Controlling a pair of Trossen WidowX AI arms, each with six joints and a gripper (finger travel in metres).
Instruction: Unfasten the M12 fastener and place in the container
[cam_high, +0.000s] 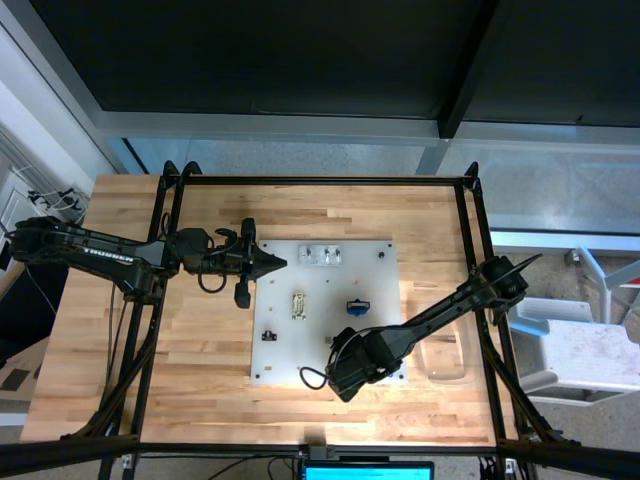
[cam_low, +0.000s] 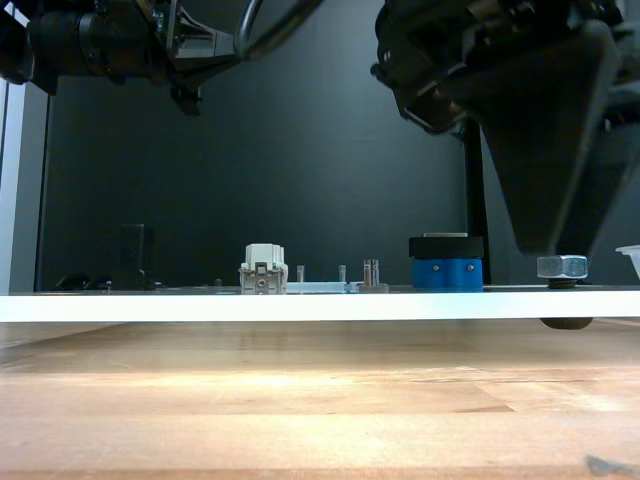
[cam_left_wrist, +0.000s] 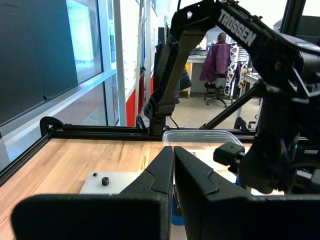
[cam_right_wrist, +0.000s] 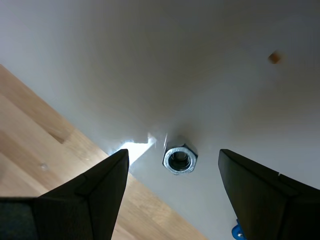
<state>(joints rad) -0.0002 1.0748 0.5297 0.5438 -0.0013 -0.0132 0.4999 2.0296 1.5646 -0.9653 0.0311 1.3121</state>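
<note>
My right gripper (cam_right_wrist: 171, 154) hangs released over the small silver hex nut (cam_right_wrist: 180, 159), probably on its stud, outside the clear plastic tub (cam_high: 445, 375); my left gripper (cam_high: 272, 263), clenched, hovers well apart.

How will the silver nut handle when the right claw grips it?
The nut looks rigid metal with flat hex sides, so it should grip firmly, though shiny faces may slip. Sitting low on its stud, it probably won't tip. The right claw straddles it, open; left claw hangs shut over the board's far-left corner.

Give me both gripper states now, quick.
Left gripper: shut, holding nothing, raised by the white board's far left corner.
Right gripper: open, empty, fingers either side above the M12 nut on the board.
</note>
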